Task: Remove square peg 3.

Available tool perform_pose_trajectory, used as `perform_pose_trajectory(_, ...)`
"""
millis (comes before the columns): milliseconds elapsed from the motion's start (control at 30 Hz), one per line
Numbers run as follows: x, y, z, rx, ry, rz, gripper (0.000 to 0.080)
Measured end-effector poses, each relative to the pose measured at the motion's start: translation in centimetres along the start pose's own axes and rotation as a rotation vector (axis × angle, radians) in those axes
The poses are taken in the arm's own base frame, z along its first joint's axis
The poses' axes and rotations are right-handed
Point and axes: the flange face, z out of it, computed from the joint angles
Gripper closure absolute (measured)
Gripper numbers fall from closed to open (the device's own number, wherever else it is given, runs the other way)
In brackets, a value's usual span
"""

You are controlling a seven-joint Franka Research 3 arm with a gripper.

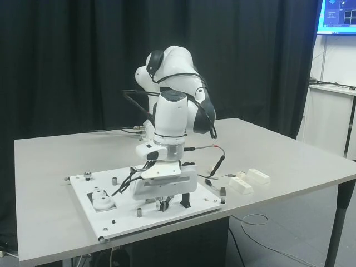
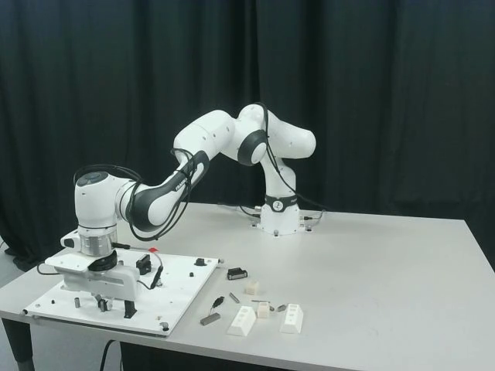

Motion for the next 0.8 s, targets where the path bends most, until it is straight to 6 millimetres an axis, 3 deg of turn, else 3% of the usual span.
perform_pose_trajectory(800,0.01,-0.02,-0.05,0.0,0.001,-0.072,0.0727)
